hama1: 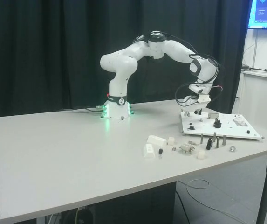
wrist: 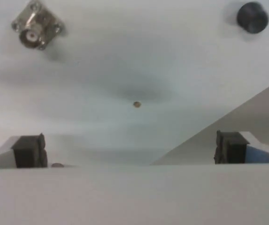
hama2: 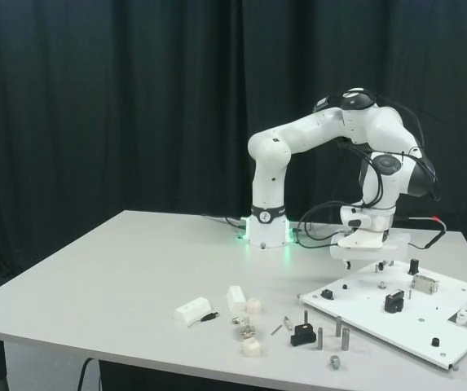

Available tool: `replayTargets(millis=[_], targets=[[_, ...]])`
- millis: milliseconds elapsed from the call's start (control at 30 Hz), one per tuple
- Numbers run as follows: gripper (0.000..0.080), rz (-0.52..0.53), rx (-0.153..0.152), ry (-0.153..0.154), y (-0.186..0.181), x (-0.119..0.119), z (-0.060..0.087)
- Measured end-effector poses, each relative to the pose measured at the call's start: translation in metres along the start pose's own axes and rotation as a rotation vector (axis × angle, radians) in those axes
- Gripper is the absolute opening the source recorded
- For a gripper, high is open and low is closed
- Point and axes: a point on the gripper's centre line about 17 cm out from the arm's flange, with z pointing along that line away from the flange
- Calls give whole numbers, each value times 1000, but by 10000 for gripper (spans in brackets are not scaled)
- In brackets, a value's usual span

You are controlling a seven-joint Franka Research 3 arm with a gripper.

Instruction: Remove round peg 2.

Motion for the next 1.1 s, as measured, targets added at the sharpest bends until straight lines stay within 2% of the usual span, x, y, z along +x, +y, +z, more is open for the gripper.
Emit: replayTargets(millis=[200, 467, 633, 933, 1100], targets=[[800, 36, 1, -19, -6, -8, 7], [800, 44, 6, -76, -15, -28, 14], [800, 48, 22, -109, -21, -38, 17], [800, 97, 57, -137, -32, -46, 22], [800, 147, 60, -145, -33, -47, 24]])
